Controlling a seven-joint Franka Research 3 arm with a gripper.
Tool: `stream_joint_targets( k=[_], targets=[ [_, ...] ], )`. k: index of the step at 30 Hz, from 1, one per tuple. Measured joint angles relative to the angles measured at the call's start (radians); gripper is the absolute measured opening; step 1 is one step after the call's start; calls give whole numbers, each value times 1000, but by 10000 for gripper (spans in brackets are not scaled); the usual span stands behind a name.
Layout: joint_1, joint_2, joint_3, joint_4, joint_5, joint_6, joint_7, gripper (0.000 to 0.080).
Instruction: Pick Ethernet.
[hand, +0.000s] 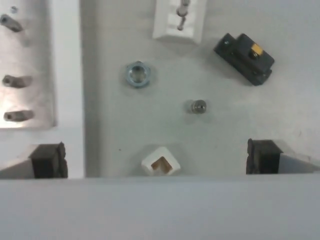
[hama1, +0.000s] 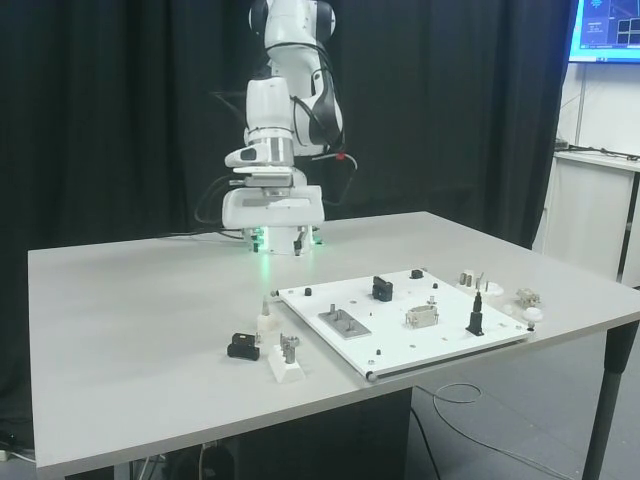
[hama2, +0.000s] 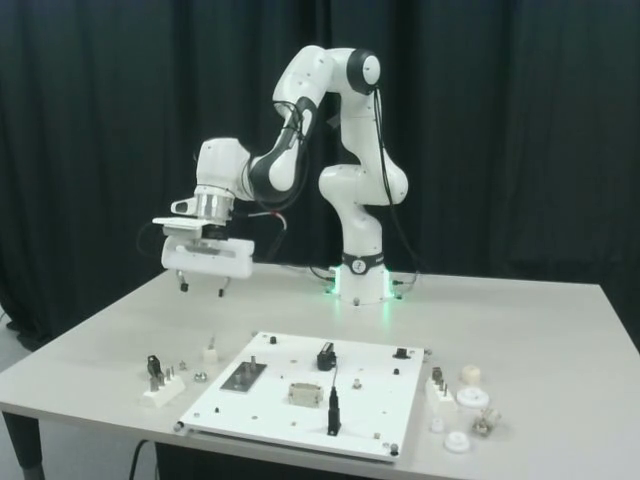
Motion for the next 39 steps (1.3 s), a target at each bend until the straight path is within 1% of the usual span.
stream_joint_targets(
  k=[5,7,12,16,18,24,39],
  targets=[
    [0,-6,10,25,-69,-55,-21,800],
    [0,-7,13,37,-87,-78,-21,800],
    [0,-8,16,67,-117,-136,-21,800],
    [0,-8,16,89,-165,-178,-48,800],
    [0,-8,16,98,-181,-196,-76,800],
    [0,-7,15,108,-196,-216,-156,800],
    [-3,-5,4,126,-207,-243,-175,800]
  ],
)
